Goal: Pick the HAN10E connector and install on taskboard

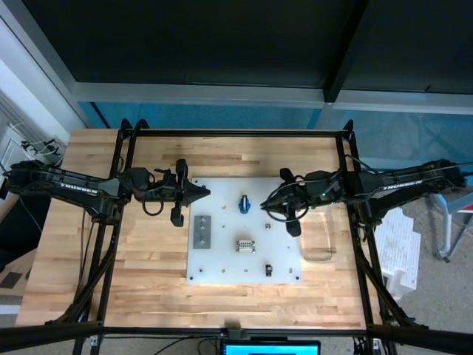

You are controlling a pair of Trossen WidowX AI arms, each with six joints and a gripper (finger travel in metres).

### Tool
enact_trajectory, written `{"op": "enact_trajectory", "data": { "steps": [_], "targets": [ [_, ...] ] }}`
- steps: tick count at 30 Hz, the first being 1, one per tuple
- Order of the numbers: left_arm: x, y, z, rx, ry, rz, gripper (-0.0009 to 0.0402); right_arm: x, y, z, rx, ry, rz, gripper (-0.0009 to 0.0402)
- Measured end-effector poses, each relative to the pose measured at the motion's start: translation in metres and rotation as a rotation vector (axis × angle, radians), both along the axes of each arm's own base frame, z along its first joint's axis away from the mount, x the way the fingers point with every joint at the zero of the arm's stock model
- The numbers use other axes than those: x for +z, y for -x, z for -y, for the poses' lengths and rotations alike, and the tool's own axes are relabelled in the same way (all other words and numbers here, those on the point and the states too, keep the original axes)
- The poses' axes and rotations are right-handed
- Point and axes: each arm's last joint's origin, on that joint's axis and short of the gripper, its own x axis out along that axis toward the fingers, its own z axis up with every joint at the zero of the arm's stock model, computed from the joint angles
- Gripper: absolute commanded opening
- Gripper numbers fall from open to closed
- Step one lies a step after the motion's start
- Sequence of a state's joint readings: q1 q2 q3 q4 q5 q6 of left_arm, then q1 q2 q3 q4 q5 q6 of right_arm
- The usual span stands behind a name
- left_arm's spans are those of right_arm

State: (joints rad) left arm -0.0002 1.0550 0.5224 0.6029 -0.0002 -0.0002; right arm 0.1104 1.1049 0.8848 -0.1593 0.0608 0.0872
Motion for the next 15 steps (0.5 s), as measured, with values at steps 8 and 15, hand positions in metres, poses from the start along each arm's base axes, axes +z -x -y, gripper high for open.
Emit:
{"op": "enact_trajectory", "data": {
  "steps": [8,15],
  "targets": [
    [0.0,0.0,0.0,0.0,0.0,0.0,0.0001,-0.004,0.012,0.015,-0.041,0.043,0.174,-0.0001],
    [0.0,0.0,0.0,0.0,0.0,0.0,0.0001,-0.017,0.02,0.022,-0.069,0.049,0.307,0.0]
  ]
}}
